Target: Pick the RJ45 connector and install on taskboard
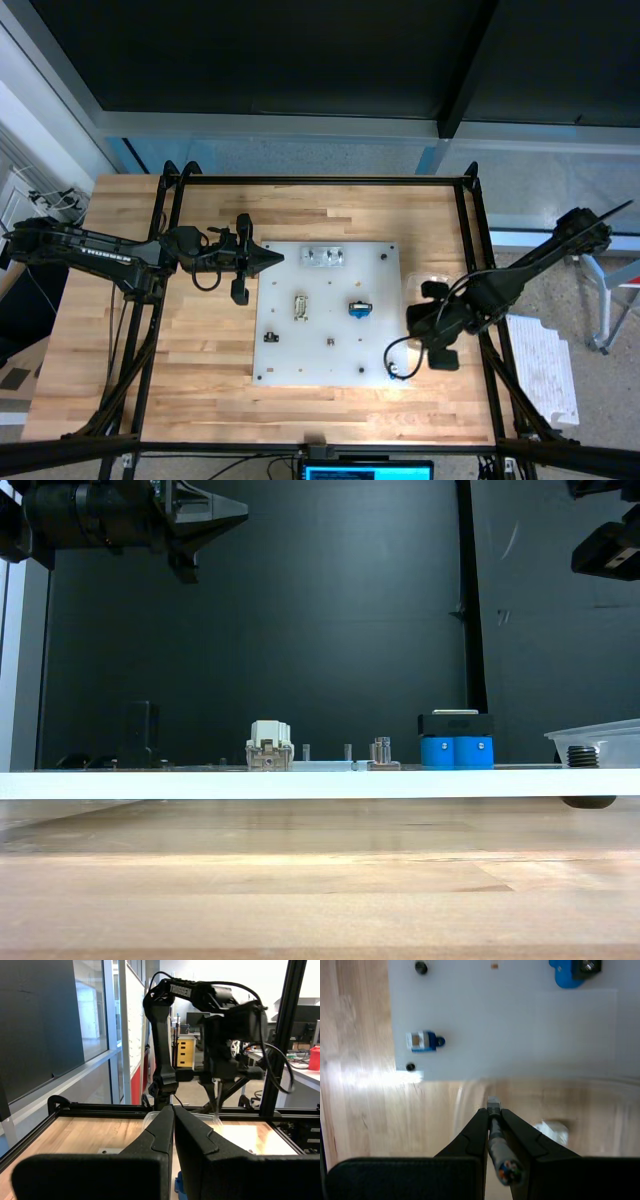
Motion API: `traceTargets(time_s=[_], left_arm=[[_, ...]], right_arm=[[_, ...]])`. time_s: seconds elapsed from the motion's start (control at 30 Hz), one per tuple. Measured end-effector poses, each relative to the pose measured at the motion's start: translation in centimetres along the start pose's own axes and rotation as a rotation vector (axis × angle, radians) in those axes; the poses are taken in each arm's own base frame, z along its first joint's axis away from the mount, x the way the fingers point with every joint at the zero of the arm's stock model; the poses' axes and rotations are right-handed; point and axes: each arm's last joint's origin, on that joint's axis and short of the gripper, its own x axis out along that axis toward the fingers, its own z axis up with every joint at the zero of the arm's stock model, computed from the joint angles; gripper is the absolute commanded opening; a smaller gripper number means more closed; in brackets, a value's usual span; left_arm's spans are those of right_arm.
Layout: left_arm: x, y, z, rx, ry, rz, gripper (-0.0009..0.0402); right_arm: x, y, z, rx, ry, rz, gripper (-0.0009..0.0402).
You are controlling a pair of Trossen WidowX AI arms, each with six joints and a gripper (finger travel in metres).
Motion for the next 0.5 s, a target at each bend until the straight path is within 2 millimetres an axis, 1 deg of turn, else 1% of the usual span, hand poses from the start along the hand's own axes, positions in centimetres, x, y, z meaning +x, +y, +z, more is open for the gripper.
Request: traceTargets(time_s=[0.2,0.5], left_arm=[[0.0,0.0,0.0,0.000,0.000,0.000,0.0000],[0.0,0.0,0.0,0.000,0.000,0.000,0.0000]], right_arm=[[1.2,2.4,1.4,-0.012,-0.011,-0.001,0.0000],[2.1,4.1,2.5,-0.010,-0.021,0.003,0.0000]])
